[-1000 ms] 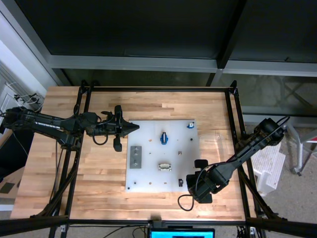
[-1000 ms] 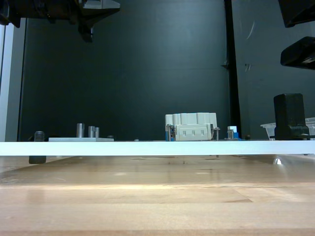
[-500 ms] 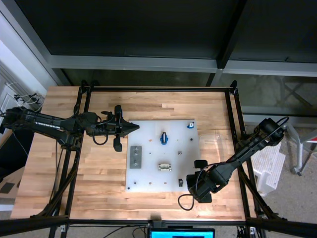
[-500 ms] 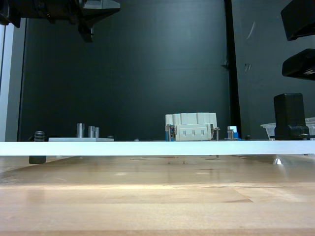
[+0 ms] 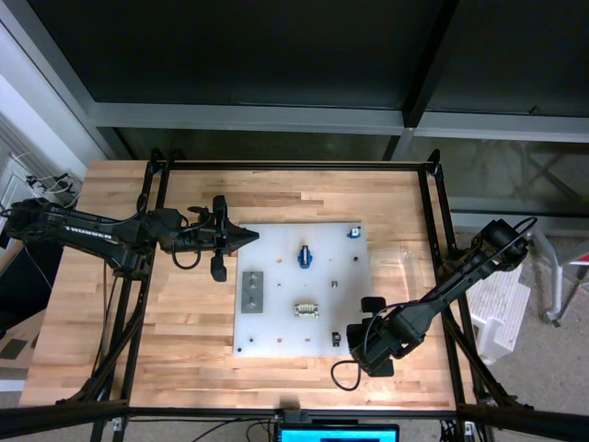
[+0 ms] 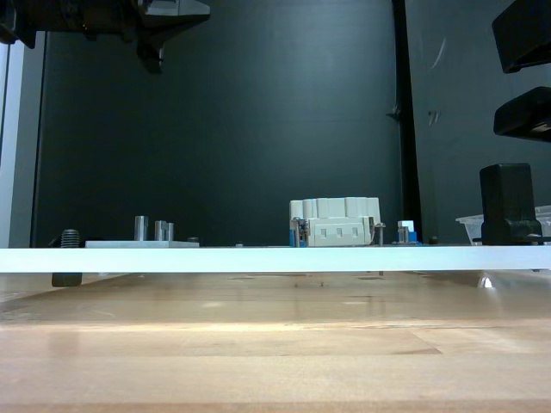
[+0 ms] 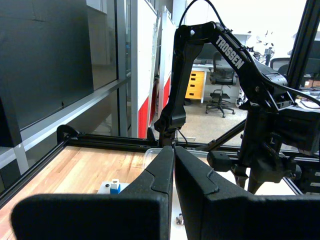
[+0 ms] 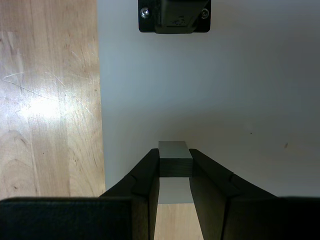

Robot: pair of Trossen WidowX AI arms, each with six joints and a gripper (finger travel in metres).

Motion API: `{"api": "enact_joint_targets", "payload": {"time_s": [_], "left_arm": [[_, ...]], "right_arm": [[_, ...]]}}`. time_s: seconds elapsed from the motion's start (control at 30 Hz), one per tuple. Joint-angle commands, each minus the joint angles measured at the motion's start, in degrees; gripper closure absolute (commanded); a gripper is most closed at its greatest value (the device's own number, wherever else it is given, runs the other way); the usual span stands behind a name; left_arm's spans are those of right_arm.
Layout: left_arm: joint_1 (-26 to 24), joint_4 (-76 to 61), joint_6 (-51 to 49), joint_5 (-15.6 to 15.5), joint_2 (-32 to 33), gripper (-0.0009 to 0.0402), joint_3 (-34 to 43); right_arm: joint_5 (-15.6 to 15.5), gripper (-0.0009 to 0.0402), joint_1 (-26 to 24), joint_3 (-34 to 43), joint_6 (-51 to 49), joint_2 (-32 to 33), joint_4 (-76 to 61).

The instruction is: Pick the 16mm bar and install on taskboard

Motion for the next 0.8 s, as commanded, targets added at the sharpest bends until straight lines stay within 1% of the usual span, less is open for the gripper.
{"api": "enact_joint_targets", "payload": {"time_s": [0.03, 0.23, 0.53, 0.8], "left_arm": [[0.00, 0.00, 0.00, 0.02, 0.02, 0.0392, 0.00], [0.00, 0.02, 0.00, 0.02, 0.02, 0.0393, 0.00], [0.00, 0.02, 0.00, 0.02, 0.02, 0.0393, 0.00], [0.02, 0.00, 0.00, 0.02, 0.02, 0.0393, 0.00]], "right_arm": [[0.00, 0.0348, 0.02, 0.00, 0.07, 0.02, 0.09], [0.00, 0.0293, 0.02, 0.00, 0.02, 0.00, 0.26], [-0.02, 0.0229, 0.04, 0.04, -0.20, -0.92, 0.15], [-0.48, 0.0193, 0.11, 0.04, -0.50, -3.74, -1.01]]}}
